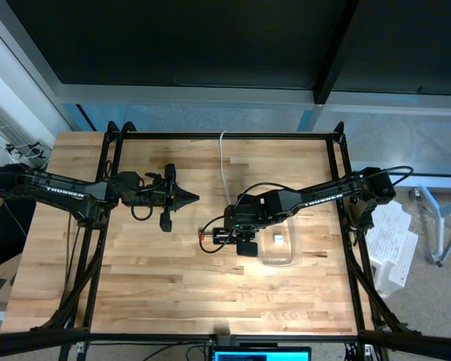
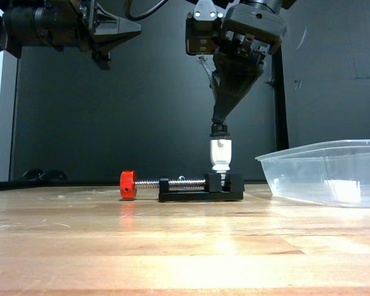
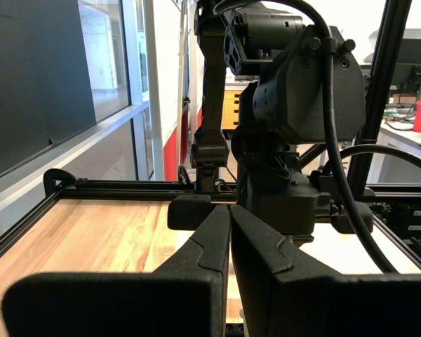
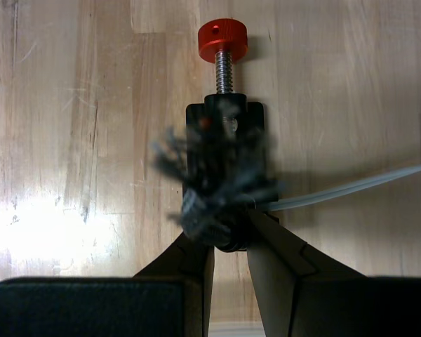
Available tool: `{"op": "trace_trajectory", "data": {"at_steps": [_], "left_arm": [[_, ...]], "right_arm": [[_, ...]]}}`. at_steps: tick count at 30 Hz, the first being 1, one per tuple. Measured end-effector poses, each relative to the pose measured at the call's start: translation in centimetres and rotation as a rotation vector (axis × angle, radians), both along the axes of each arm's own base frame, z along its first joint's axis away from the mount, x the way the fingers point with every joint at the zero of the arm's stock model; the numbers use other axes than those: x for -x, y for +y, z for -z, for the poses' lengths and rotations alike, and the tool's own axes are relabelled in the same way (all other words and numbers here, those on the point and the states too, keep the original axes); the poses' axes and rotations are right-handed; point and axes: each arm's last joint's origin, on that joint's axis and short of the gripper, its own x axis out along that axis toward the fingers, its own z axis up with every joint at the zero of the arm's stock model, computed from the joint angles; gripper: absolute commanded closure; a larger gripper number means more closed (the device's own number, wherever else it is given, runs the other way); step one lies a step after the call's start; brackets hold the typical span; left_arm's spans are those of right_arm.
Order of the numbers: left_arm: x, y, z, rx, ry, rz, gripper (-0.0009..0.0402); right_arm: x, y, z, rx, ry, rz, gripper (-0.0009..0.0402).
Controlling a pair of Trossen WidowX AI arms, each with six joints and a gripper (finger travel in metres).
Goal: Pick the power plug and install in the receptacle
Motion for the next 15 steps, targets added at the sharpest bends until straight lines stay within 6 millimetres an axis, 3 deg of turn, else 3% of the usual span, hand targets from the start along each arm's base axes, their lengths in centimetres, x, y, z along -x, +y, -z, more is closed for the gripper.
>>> {"op": "trace_trajectory", "data": {"at_steps": [15], "left_arm": [[0.0, 0.0, 0.02, 0.0, 0.001, 0.0, 0.0393]], "right_arm": [[0.6, -0.09, 0.38, -0.007, -0.032, 0.004, 0.0392]]}}
